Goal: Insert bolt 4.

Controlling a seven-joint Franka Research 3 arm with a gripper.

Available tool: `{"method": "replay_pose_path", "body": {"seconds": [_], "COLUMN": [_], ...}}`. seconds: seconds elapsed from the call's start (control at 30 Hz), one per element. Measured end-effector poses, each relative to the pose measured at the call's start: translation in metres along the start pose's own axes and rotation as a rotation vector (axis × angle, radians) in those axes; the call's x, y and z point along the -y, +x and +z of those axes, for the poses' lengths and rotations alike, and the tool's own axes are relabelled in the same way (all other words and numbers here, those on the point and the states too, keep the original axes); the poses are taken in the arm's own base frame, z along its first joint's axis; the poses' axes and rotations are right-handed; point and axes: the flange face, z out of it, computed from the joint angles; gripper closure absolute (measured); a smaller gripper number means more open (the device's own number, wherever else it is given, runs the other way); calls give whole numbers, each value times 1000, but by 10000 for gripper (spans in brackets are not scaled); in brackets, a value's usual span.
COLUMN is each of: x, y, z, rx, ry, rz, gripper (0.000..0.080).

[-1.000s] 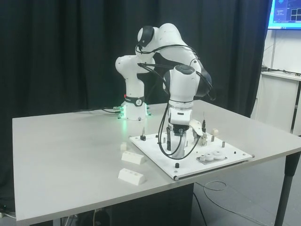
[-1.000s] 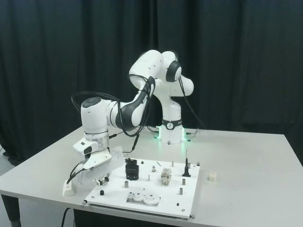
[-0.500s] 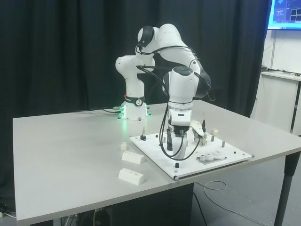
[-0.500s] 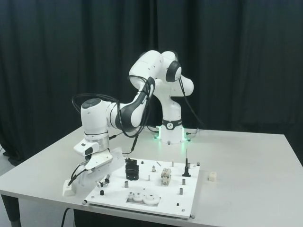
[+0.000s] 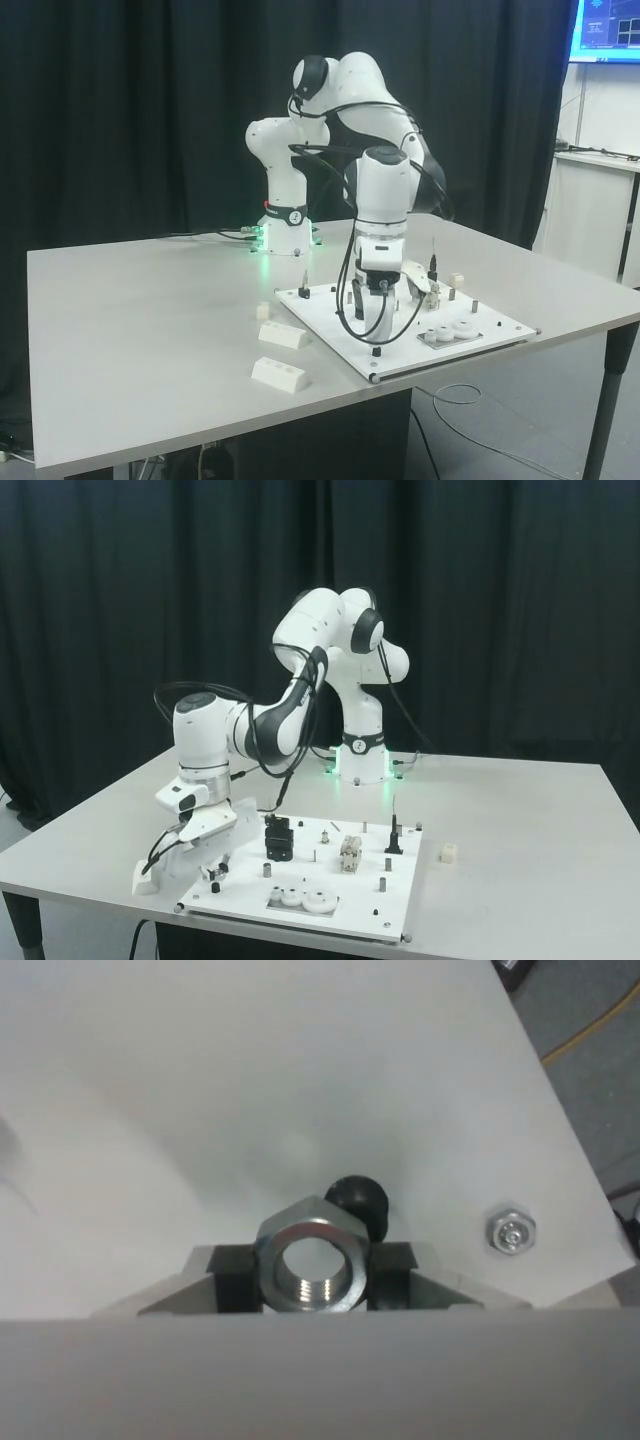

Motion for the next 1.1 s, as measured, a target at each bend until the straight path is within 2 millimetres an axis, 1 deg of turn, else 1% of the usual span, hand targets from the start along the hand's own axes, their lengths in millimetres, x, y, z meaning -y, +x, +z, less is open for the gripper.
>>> {"method": "replay_pose_path", "body": {"seconds": [0.2, 0.4, 0.77, 1.1], "x": [5, 9, 7, 5], "y": [2, 2, -1, -5], "z": [2, -3, -11, -8], "rx": [-2, -7, -15, -21], "ry": [4, 8, 8, 2], "rz": [-5, 0, 24, 39], "gripper": [578, 578, 578, 578]}}
